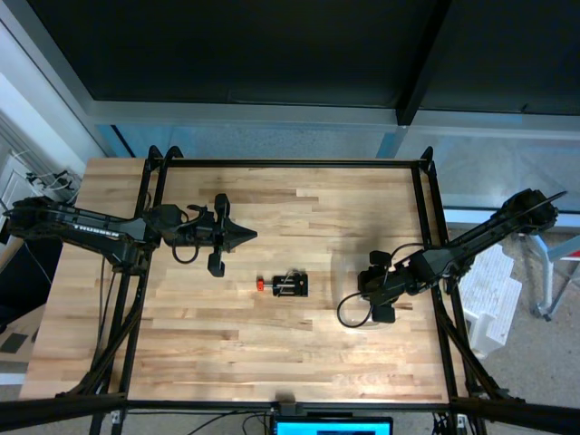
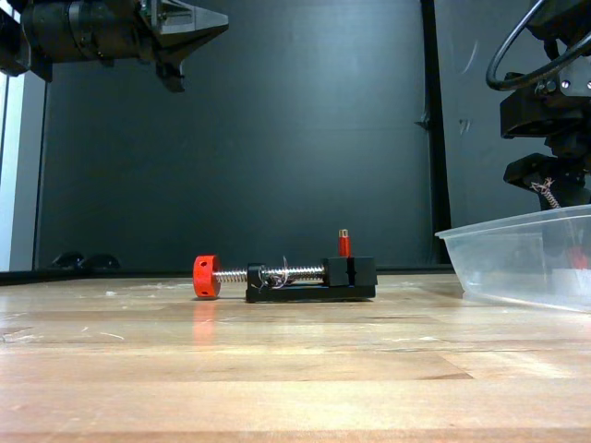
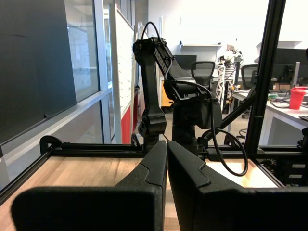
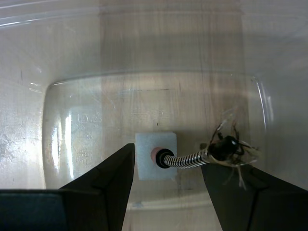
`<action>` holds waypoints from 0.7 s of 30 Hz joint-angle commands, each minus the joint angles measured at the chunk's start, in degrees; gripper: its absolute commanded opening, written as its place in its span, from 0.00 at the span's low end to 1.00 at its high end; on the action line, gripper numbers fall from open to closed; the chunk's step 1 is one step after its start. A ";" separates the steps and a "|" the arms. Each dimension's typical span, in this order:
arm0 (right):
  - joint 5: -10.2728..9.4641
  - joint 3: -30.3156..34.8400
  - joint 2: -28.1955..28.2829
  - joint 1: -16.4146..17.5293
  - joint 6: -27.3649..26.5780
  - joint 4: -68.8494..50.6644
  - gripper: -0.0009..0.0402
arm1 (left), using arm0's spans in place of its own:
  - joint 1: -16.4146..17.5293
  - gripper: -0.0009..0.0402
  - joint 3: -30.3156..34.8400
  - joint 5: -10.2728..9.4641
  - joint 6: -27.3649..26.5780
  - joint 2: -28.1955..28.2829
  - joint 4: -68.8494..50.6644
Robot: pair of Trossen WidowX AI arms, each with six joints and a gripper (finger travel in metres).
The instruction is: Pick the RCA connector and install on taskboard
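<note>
The table (image 1: 272,362) is wide and gives me room, so the carry worries me least. The clear tray (image 2: 499,226) worries me more. It sits at three o'clock from the taskboard (image 1: 288,285) and looks light. If I close off-centre or catch its wall, I judge it will slide or lift with me.

The taskboard lies near the table's middle, its red-orange knob (image 2: 205,276) pointing to nine o'clock. I see nothing pinning it down, so a skewed push at insertion could shove it along instead of seating the plug.

My left gripper (image 3: 166,144) hangs high at about ten o'clock from the board, fingers pressed together on nothing.

My right gripper (image 4: 167,155) is over the tray, jaws spread wide and empty. Between them sits the white square piece (image 4: 145,144). The RCA connector (image 4: 187,159) appears stuck into it, its coiled tail leaning toward one finger, with frayed strands at the end. I cannot tell whether that finger touches the tail.

I see three risks:
- I pinch the springy coil and it bends or slips free.
- The white piece rides up with the plug.
- The strands snag my finger.
</note>
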 commanded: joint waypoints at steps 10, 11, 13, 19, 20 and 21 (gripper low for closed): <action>0.02 -0.42 -0.02 0.09 0.09 0.72 0.35 | 0.00 0.02 0.02 0.00 0.02 0.02 0.04; 0.02 -0.42 -0.02 0.09 0.09 0.72 0.33 | 0.00 0.02 0.02 0.00 0.02 0.02 0.04; 0.02 -0.42 -0.04 0.11 0.09 0.70 0.30 | 0.02 0.02 0.02 0.00 0.02 0.02 0.02; 0.00 -0.42 -0.04 0.17 0.09 0.59 0.22 | 0.00 0.02 0.02 0.00 0.02 0.02 0.02; 0.00 -0.42 -0.04 0.17 0.09 0.57 0.21 | 0.02 0.02 0.02 0.00 0.02 0.02 0.02; 0.00 -0.39 -0.04 0.20 0.09 0.57 0.20 | 0.00 0.02 0.02 0.00 0.02 0.02 0.04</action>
